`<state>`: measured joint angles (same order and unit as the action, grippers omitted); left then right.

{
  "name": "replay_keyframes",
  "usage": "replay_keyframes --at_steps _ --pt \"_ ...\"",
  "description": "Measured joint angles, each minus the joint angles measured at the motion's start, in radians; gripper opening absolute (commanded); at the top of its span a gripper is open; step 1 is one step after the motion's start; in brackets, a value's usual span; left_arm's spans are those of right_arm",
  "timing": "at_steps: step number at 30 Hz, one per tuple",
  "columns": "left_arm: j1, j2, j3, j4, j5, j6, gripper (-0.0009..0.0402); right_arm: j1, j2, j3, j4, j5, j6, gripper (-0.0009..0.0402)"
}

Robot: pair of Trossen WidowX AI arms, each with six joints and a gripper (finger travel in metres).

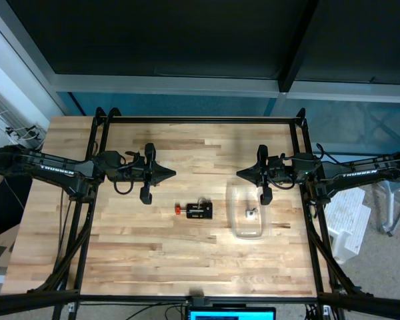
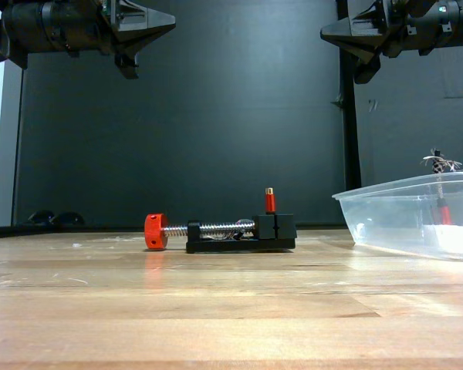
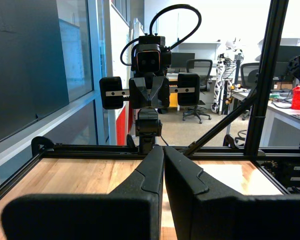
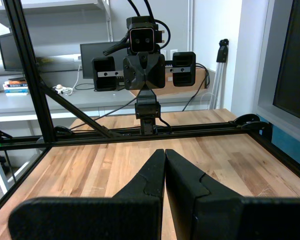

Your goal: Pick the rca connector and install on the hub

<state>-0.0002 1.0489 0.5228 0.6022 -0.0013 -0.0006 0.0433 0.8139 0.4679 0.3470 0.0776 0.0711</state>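
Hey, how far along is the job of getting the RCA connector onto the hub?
Seemingly not started. Done: nothing certain; a red, gold-tipped pin stands on the black rectangular hub with a red knob, but I cannot tell whether it was installed. In hand: nothing; the left gripper and right gripper hang shut and empty above the table. Left: a small red wired piece sits in the clear plastic tray.

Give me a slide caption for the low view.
Hub and clear tray rest on the wooden table; left claw and right claw hang shut high above, at either side.
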Motion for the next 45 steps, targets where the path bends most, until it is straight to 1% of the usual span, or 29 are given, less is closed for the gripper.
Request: replay_keyframes --at_steps 5,7,11,13,20,23,25,30,35,40,45 --pt "0.0 0.0 0.0 0.0 0.0 0.0 0.0 0.002 0.0 0.0 0.002 0.0 0.0 0.0" --pt "0.0 0.0 0.0 0.0 0.0 0.0 0.0 0.002 0.0 0.0 0.002 0.006 0.002 0.0" --pt "0.0 0.0 0.0 0.0 0.0 0.0 0.0 0.003 0.0 0.0 -0.004 0.007 0.047 0.0" --pt "0.0 0.0 0.0 0.0 0.0 0.0 0.0 0.004 0.0 0.016 -0.055 0.007 0.058 0.0" --pt "0.0 0.0 0.0 0.0 0.0 0.0 0.0 0.01 0.0 0.146 -0.481 -0.004 0.081 0.0" --pt "0.0 0.0 0.0 0.0 0.0 0.0 0.0 0.019 0.005 0.206 -0.66 -0.022 0.096 0.0" --pt "0.0 0.0 0.0 0.0 0.0 0.0 0.0 0.026 0.016 0.249 -0.771 -0.029 0.106 0.0" --pt "0.0 0.0 0.0 0.0 0.0 0.0 0.0 0.052 0.066 0.345 -1.012 -0.029 0.125 0.0" --pt "0.0 0.0 0.0 0.0 0.0 0.0 0.0 0.083 0.139 0.427 -1.2 -0.031 0.143 0.0" --pt "0.0 0.0 0.0 0.0 0.0 0.0 0.0 0.119 0.226 0.481 -1.331 -0.071 0.162 0.0001" --pt "0.0 0.0 0.0 0.0 0.0 0.0 0.0 0.153 0.3 0.494 -1.403 -0.08 0.187 0.0017"
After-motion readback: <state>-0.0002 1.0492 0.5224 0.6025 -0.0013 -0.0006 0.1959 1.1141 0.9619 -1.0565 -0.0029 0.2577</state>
